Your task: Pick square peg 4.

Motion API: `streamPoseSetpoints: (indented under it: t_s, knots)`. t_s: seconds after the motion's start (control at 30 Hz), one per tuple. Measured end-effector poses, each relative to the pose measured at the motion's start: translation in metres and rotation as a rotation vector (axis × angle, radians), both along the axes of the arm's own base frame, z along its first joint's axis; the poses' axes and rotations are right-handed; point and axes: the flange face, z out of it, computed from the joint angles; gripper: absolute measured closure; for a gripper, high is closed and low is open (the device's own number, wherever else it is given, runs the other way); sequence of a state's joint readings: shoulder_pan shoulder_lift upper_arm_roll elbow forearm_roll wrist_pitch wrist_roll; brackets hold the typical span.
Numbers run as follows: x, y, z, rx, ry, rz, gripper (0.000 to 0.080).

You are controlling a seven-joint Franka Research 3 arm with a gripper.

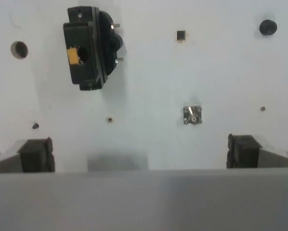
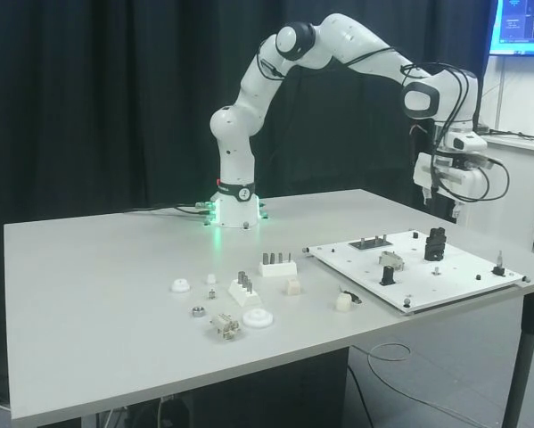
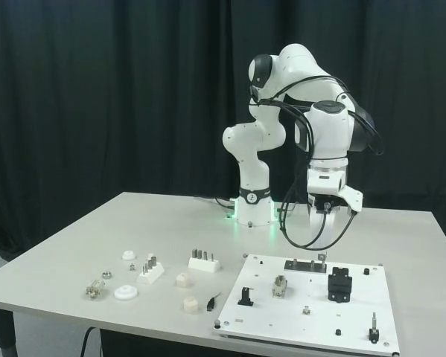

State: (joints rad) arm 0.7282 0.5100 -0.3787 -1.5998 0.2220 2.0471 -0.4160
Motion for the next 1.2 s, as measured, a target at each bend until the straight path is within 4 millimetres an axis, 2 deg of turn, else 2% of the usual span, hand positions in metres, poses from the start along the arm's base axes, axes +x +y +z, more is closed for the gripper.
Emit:
streamPoseSetpoints:
  t_s: [1.2]
  knots:
    - [-0.0009, -0.0016, -0.0015, -0.023, 0.008, 0.005, 0.0003]
